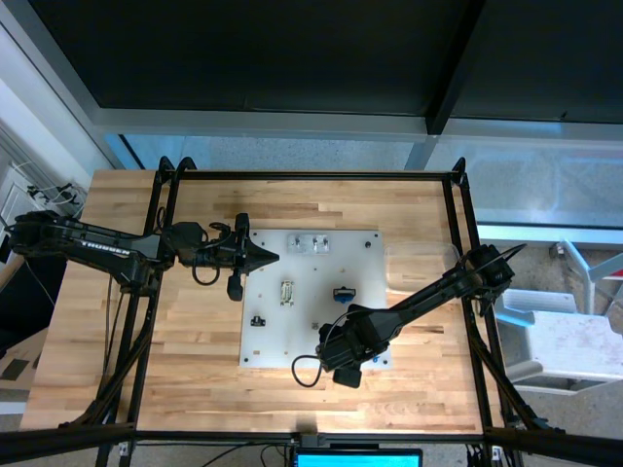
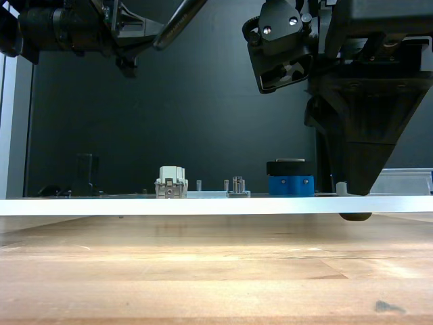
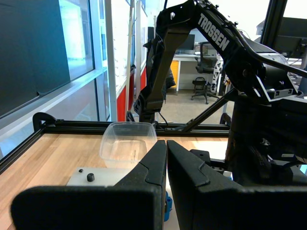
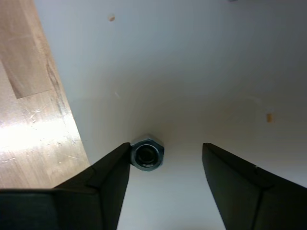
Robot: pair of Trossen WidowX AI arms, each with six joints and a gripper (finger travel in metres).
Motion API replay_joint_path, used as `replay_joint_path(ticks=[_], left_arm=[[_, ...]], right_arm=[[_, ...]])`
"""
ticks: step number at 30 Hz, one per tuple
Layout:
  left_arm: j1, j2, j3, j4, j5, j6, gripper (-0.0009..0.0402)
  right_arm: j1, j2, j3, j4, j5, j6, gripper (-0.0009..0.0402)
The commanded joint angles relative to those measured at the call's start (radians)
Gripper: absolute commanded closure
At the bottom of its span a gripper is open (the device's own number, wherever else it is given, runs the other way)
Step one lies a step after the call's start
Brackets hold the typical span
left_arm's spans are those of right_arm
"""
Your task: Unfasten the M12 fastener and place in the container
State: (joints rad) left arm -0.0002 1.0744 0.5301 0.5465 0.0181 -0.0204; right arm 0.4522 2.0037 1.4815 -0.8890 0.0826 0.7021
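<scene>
High: I see right gripper (image 1: pixel 341 362) low over white board (image 1: pixel 292 292), near right corner; left gripper (image 1: pixel 273 258) at far left edge.
Left wrist: fingers pressed together, empty; container (image 3: pixel 127 143) past board.
Right wrist: fingers spread, M12 nut (image 4: pixel 147 154) between on board, against one finger.

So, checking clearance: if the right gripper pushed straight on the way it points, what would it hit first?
Probably the white board: the right gripper points down at it, open jaws straddling the silver nut, which sits nearer one jaw. The left gripper hangs over the board's far left edge.
</scene>
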Motion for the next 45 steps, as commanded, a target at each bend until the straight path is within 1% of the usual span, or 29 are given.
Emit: replay_joint_path(ticks=[1, 9, 12, 14, 18, 19, 21, 23, 25, 27, 31, 38, 43, 45], left_arm=[[0.0, 0.0, 0.0, 0.001, 0.0, 0.0, 0.0393], [0.0, 0.0, 0.0, 0.0, 0.0, 0.0, 0.0393], [0.0, 0.0, 0.0, 0.0, 0.0, 0.0, 0.0393], [0.0, 0.0, 0.0, 0.0, 0.0, 0.0, 0.0393], [0.0, 0.0, 0.0, 0.001, 0.0, 0.0, 0.0393], [0.0, 0.0, 0.0, 0.001, 0.0, 0.0, 0.0393], [0.0, 0.0, 0.0, 0.001, 0.0, 0.0, 0.0393], [0.0, 0.0, 0.0, 0.0, 0.0, 0.0, 0.0393], [0.0, 0.0, 0.0, 0.001, 0.0, 0.0, 0.0393], [0.0, 0.0, 0.0, 0.0, 0.0, 0.0, 0.0393], [0.0, 0.0, 0.0, 0.0, 0.0, 0.0, 0.0393], [0.0, 0.0, 0.0, 0.0, 0.0, 0.0, 0.0393], [0.0, 0.0, 0.0, 0.001, 0.0, 0.0, 0.0393], [0.0, 0.0, 0.0, 0.0, 0.0, 0.0, 0.0393]], right_arm=[[-0.002, 0.001, 0.0, -0.005, 0.005, -0.003, 0.0235], [-0.003, 0.001, 0.0, -0.002, 0.004, -0.005, 0.0316], [-0.003, 0.001, 0.0, 0.003, 0.002, -0.021, 0.0344], [-0.003, 0.001, 0.0, 0.012, -0.006, -0.041, 0.036], [-0.003, 0.001, 0.0, 0.026, -0.01, -0.096, 0.0388], [-0.003, 0.001, 0.0, 0.027, -0.02, -0.12, 0.0394], [-0.003, 0.001, 0.0, 0.027, -0.039, -0.178, 0.0392], [-0.003, 0.001, 0.0, 0.028, -0.05, -0.253, 0.0388], [-0.003, 0.001, 0.0, 0.027, -0.05, -0.33, 0.0386], [-0.003, 0.001, 0.0, 0.028, -0.05, -0.428, 0.0385], [-0.003, 0.001, 0.0, 0.027, -0.05, -0.679, 0.0385], [-0.003, 0.001, 0.0, 0.029, -0.05, -1.166, 0.0385], [-0.003, 0.001, 0.0, 0.028, -0.05, -1.414, 0.0385], [-0.003, 0.001, 0.0, 0.027, -0.049, -1.491, 0.0385]])
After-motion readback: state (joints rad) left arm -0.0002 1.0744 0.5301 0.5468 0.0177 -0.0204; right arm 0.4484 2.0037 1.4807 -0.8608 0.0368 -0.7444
